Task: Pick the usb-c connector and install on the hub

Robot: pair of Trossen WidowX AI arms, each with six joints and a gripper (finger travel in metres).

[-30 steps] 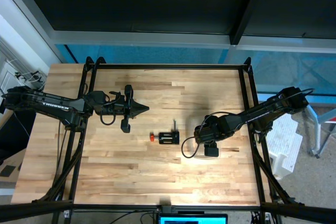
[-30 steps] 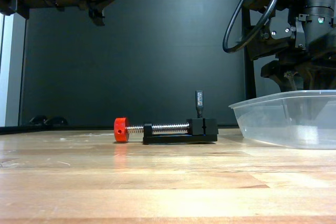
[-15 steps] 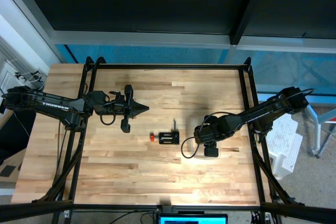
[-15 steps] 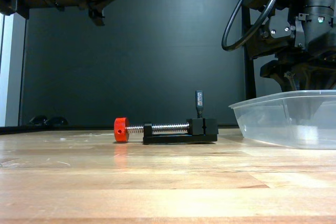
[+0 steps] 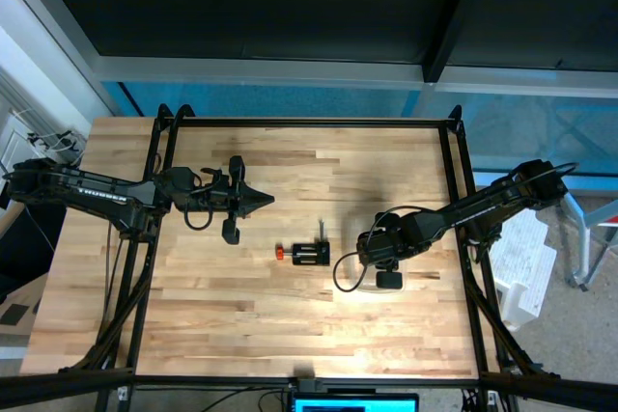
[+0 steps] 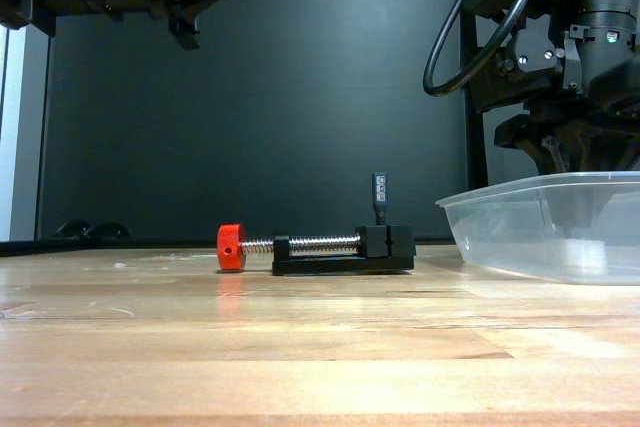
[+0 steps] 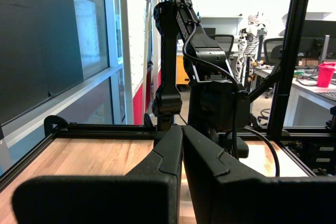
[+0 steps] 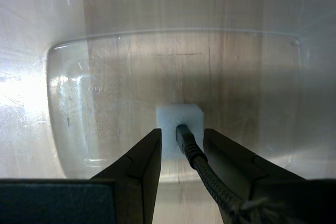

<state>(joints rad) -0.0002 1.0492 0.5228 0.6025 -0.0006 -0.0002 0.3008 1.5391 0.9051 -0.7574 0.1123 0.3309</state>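
The desk is pale wood strips inside a black frame, with a dark wall behind it. Seen from the left wrist, an office lies beyond, with windows, chairs and a red cup.

White letters on the left arm seem to read TROSSEN. The marks on the hub are too small to read. The hub stands upright in a small black clamp with a red knob at mid-desk.

The left pincer hangs high over the desk's left half, its fingers pressed together.

The right pincer reaches down into a clear plastic tub, fingers apart. The usb-c connector sits between them in a white block on the tub's floor, with a gap on each side.
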